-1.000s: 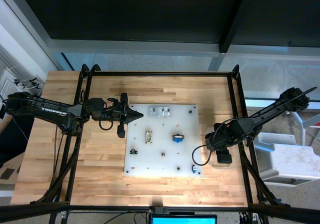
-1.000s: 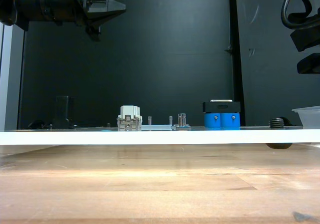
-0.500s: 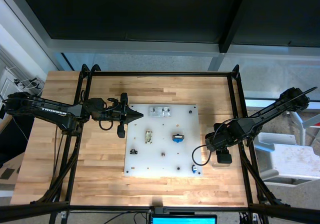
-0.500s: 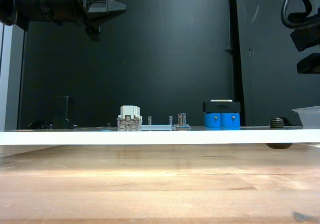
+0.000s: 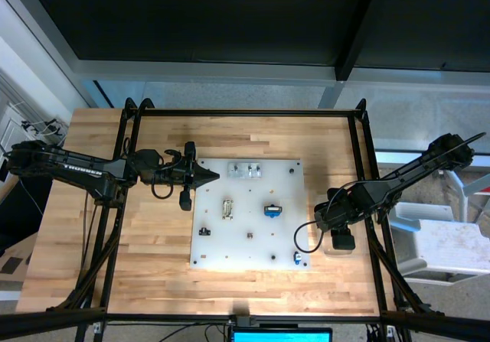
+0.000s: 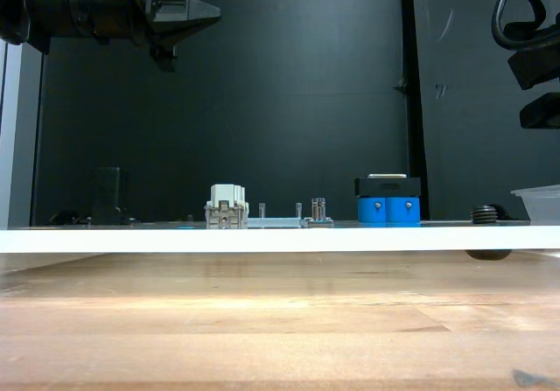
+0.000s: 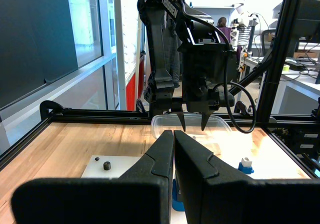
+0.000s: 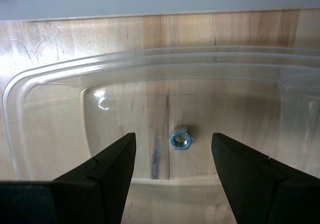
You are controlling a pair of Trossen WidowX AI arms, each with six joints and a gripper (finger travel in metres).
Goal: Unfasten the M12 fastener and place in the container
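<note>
A: Anything shifted since a second ago?
B: Nothing. Left gripper hangs high over the board's left edge, fingers clenched on nothing.
A: The stud?
B: The stud is bare, ribs showing, near the board's right edge.
A: And the right?
B: Right gripper hovers over the tray, fingers released, spread wide. The nut lies flat in the tray, touching neither finger.

The left arm stretches inward, held level and high — its left gripper pinched together. The right arm angles down, right gripper pointing downward — fingers spread wide.
</note>
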